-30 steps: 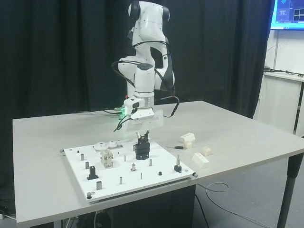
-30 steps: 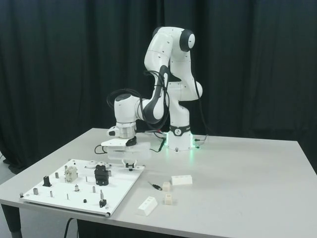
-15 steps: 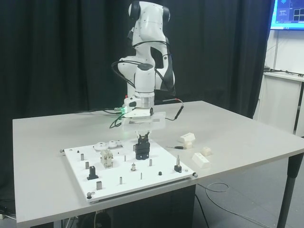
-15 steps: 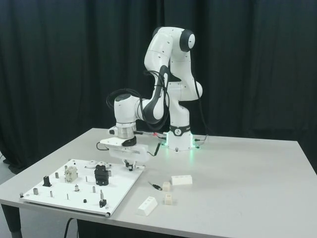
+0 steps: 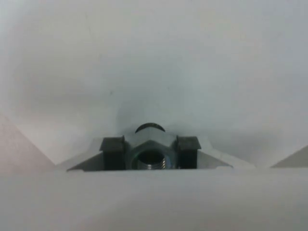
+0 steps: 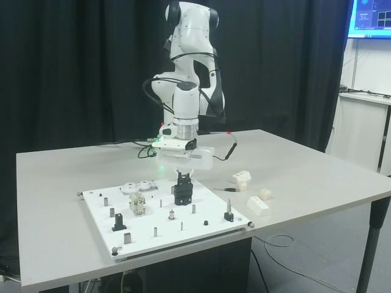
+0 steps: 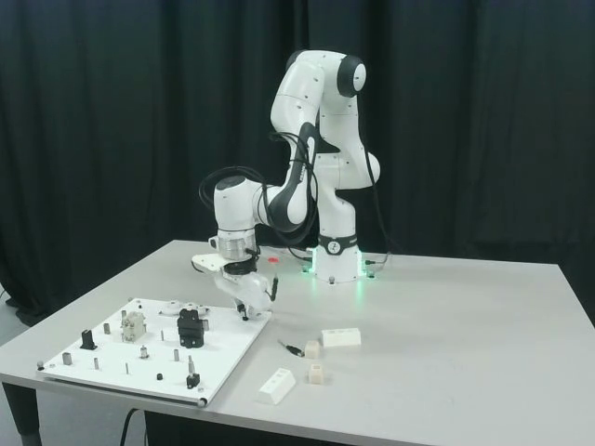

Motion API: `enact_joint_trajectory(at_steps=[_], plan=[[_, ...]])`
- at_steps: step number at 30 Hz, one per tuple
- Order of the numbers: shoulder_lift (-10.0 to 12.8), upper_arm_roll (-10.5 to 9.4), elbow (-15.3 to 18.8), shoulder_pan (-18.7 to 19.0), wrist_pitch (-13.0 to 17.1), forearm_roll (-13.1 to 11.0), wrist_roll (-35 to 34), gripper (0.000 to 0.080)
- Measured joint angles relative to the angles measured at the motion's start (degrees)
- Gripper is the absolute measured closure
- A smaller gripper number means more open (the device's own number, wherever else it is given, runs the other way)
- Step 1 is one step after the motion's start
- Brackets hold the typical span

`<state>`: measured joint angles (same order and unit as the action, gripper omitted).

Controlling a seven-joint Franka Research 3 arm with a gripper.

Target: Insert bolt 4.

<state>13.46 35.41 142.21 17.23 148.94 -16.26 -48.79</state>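
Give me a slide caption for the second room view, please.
White arm lowers its gripper over the far edge of a white board on a grey table.

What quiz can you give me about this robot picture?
1. True or false: the two-fingered gripper pinches a grey six-sided metal part between its black pads.
2. The flat white square board lies on: A) the grey table, B) the floor, C) a chair.
3. Fill in: the light at the foot of the white robot arm glows ___.

Key: 1 true; 2 A; 3 green.
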Motion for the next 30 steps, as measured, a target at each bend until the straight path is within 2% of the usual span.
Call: enact_joint_trajectory(at_steps=[11,30], plan=[[0.0,0.00,0.0,0.0,0.0,-0.6,-6.3,0.0578],[-0.1,0.16,0.0,0.0,0.1,-1.3,-9.1,0.0578]])
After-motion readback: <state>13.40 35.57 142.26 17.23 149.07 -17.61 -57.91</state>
